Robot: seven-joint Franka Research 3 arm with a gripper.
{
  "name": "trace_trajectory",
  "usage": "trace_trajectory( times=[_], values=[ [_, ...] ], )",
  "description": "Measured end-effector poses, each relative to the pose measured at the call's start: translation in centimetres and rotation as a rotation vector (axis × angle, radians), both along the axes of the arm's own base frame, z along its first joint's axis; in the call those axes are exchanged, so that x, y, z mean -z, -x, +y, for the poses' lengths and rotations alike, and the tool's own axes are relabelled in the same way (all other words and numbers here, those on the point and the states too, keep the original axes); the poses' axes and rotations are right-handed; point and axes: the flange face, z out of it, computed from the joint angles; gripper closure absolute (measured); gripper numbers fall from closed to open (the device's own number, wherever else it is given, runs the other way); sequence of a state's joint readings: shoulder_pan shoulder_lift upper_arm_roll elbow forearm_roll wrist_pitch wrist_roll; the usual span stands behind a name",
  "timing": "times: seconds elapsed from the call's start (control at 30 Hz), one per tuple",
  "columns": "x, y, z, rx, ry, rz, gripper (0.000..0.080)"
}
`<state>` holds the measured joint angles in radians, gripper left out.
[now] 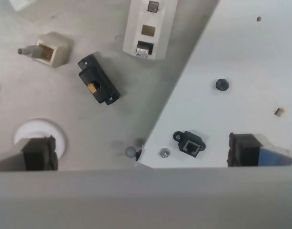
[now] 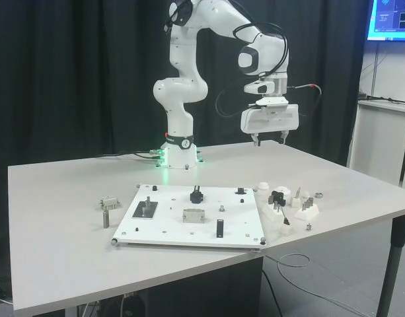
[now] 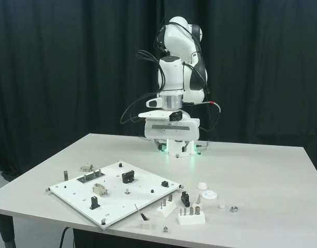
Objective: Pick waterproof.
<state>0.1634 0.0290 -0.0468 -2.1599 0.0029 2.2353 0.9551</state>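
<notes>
A loose black connector (image 1: pixel 99 86) (image 2: pixel 277 197) (image 3: pixel 185 198) lies on the grey table just off the white board's (image 1: pixel 241 62) (image 2: pixel 169 224) (image 3: pixel 114 199) edge. A small black socket (image 1: pixel 189 144) (image 2: pixel 240 191) (image 3: pixel 164 183) is mounted near that board's corner. My gripper (image 1: pixel 141 151) (image 2: pixel 269 137) (image 3: pixel 169 140) hangs high above the table, well clear of every part. It is open, with its fingers (image 1: pixel 38 152) wide apart and nothing between them.
A white gear (image 1: pixel 41 131) (image 3: pixel 210 195), a white plug with a pin (image 1: pixel 50 49) and a white holder block (image 1: pixel 148 28) (image 2: pixel 306 210) lie around the connector. The board carries a black knob (image 1: pixel 222 84), a screw (image 1: pixel 164 152) and several fixtures.
</notes>
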Motion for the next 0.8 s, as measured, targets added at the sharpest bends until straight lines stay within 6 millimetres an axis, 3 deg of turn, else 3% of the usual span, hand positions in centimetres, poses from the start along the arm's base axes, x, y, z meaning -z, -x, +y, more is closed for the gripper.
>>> trace_trajectory(
  times=[0.8],
  values=[
    [0.1, -0.19, -0.11, 0.003, -0.001, -0.01, 0.0003]
  ],
)
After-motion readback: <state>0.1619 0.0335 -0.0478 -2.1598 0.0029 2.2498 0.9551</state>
